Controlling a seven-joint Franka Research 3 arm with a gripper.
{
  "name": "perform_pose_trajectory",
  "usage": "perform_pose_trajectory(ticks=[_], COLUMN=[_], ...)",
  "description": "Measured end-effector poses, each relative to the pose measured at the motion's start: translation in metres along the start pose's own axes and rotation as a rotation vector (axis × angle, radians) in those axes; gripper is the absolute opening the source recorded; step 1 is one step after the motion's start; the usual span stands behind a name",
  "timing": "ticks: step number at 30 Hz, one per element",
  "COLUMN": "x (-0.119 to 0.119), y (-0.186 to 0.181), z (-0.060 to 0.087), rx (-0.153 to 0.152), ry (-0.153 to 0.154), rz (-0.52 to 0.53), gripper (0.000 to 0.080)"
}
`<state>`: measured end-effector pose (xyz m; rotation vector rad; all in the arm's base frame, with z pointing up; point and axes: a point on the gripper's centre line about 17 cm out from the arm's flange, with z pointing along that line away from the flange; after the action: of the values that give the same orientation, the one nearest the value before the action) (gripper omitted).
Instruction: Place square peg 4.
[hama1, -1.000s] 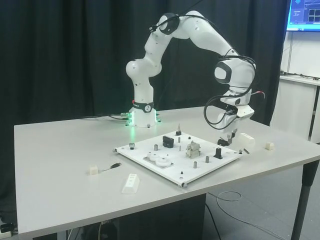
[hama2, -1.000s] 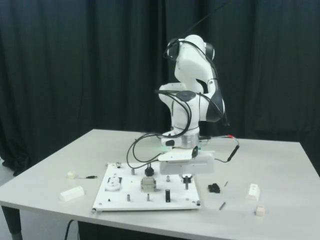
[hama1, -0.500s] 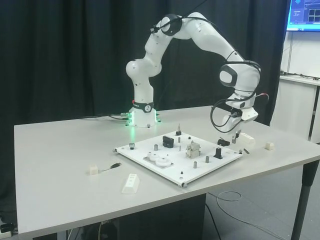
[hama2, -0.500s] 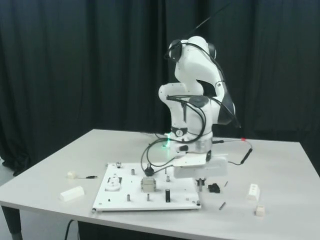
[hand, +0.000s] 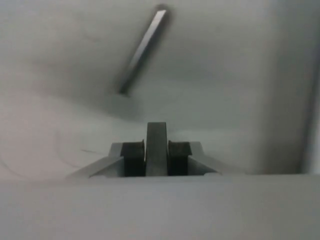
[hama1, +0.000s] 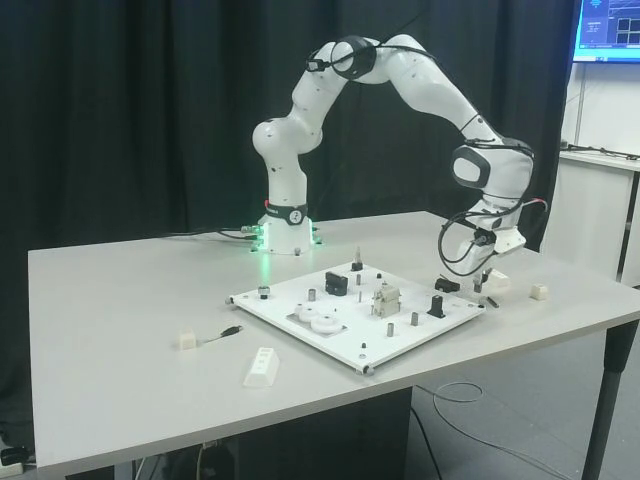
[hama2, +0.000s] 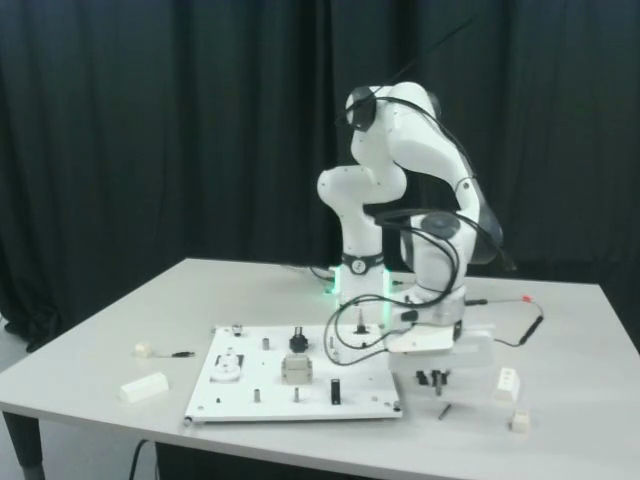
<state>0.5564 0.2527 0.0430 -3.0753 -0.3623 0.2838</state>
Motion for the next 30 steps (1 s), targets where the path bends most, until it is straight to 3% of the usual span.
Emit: perform_pose_trajectory(ticks=[9,17,30], x=[-0.005,-0.006,-0.006], y=[-0.032,-0.042,-0.043], z=[0.017,0.017,0.015], rx=[-0.018,-0.048,-0.053], ry=[-0.001,0.006,0.01], rz=[0.014,0.016,0.016], gripper=[0.0096,0.0096,0.0096])
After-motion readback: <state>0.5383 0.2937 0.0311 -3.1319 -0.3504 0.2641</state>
